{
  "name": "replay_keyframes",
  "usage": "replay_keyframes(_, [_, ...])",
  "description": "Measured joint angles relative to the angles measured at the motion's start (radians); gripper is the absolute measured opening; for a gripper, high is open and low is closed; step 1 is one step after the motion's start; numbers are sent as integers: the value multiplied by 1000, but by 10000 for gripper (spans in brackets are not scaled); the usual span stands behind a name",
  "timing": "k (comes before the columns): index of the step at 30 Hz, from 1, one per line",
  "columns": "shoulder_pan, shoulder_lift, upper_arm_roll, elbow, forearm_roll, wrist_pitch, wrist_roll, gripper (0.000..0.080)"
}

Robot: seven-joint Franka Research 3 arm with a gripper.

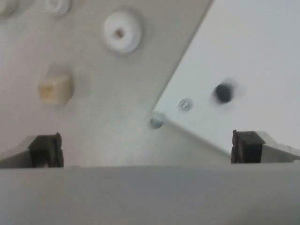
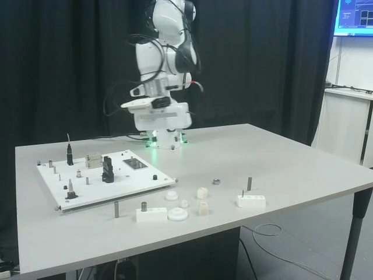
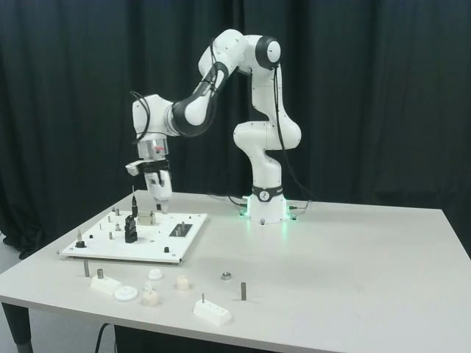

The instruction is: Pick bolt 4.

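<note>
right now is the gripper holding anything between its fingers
No. In the wrist view the gripper is open, with only the table and the white board corner showing between its fingers.

Even overhead light falls across the grey table (image 2: 280,157) in both room views, leaving only faint, short shadows beneath the small parts near the white board (image 3: 147,246), while the black curtain (image 3: 368,88) behind the arm stays dark. A lit screen (image 2: 354,16) glows above the table's far corner. The wrist view is soft throughout (the black hole (image 1: 223,93) in the board smears at its rim).
</note>
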Motion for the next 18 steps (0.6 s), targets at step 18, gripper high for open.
replay_keyframes(18, [88,-5,158,-55,-27,39,248,800])
